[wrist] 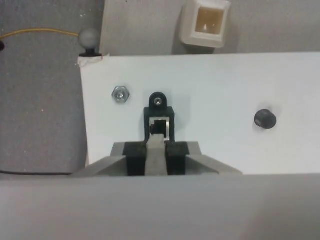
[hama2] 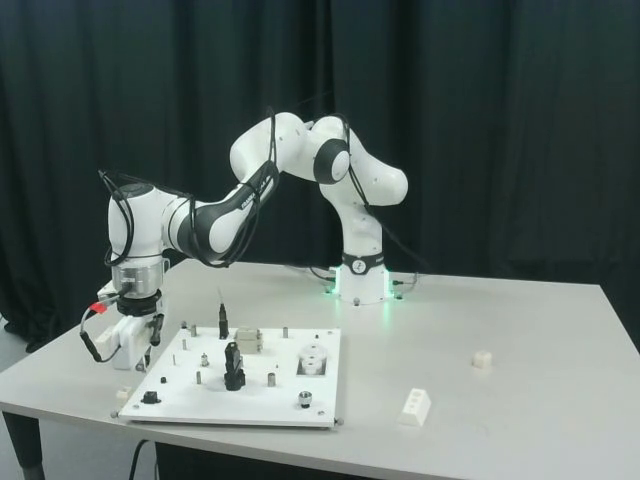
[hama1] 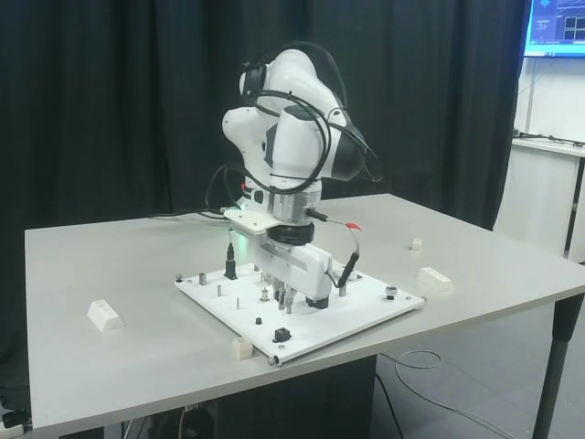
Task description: Place Ethernet.
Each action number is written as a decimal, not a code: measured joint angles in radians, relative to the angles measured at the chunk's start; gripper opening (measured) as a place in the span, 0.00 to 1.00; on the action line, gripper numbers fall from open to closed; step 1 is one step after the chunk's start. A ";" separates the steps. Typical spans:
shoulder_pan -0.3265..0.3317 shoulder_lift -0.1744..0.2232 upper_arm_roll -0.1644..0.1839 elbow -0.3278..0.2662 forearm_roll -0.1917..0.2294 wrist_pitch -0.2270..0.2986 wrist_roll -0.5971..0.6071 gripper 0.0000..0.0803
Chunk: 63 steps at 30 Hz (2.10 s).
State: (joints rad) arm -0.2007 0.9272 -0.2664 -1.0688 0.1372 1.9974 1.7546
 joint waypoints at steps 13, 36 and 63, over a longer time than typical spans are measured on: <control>0.000 0.000 -0.001 0.001 0.000 -0.001 -0.001 0.10; 0.066 -0.008 -0.001 0.050 0.058 -0.091 -0.004 0.10; 0.353 -0.066 -0.001 0.076 0.091 -0.378 0.297 0.10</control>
State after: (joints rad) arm 0.1520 0.8611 -0.2670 -0.9930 0.2281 1.6195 2.0512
